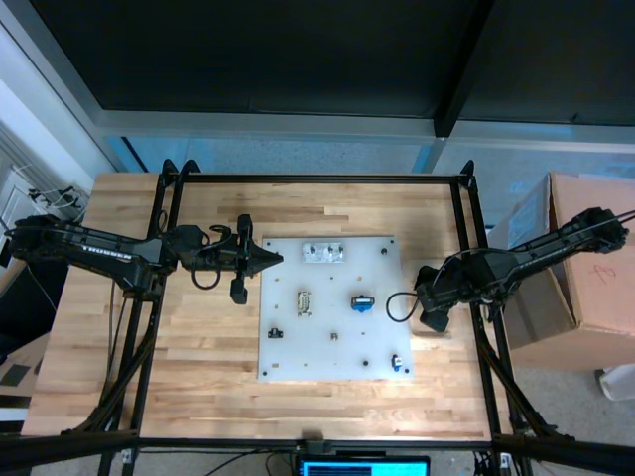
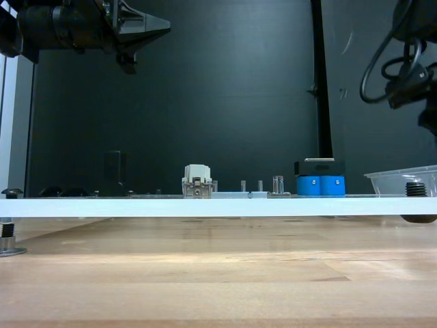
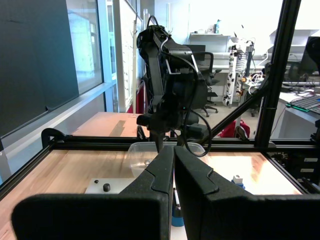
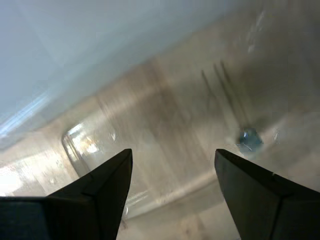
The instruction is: Unfasten the M12 nut and place it in the container
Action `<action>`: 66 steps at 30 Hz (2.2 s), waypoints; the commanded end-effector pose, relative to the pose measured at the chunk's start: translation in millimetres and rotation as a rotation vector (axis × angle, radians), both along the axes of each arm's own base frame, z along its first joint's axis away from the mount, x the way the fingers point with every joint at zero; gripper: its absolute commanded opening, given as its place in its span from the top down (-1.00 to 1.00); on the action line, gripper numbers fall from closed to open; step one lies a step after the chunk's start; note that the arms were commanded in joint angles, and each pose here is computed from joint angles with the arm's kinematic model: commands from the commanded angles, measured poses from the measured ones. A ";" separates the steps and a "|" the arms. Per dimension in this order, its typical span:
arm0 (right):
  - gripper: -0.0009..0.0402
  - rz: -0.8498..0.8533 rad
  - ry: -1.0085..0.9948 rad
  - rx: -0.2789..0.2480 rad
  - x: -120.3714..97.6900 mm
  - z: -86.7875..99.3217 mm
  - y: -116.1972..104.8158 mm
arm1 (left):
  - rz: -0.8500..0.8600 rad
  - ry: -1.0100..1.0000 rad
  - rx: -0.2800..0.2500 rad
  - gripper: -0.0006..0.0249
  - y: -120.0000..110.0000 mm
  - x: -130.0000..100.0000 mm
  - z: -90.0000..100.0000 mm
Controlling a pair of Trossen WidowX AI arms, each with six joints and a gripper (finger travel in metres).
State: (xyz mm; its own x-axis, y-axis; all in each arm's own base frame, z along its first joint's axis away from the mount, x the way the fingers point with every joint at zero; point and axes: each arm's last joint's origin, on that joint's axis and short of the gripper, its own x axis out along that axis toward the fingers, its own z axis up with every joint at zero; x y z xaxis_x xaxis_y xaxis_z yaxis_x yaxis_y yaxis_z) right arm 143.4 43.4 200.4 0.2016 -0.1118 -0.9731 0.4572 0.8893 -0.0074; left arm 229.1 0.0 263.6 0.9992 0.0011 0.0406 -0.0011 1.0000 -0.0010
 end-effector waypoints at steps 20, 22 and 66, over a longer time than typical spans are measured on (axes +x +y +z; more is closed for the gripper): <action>0.96 0.332 -0.902 -0.140 75.2 88.6 -42.4 | 0.000 -0.001 0.000 0.95 0.1 0.0 0.2; 0.94 0.357 -0.974 -0.175 78.1 94.2 -47.6 | 0.000 0.000 0.000 0.95 0.0 0.0 0.1; 0.96 0.313 -1.339 -0.254 76.5 66.4 -49.0 | 0.000 0.000 0.000 0.95 0.0 0.0 0.1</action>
State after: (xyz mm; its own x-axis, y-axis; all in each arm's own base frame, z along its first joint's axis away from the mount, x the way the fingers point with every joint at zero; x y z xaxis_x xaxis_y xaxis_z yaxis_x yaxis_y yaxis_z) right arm 219.6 -5.6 266.3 0.9994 -0.0317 0.0154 0.0300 0.9946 0.0989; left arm 229.1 0.0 263.6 0.9992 0.0011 0.0406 -0.0011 1.0000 -0.0006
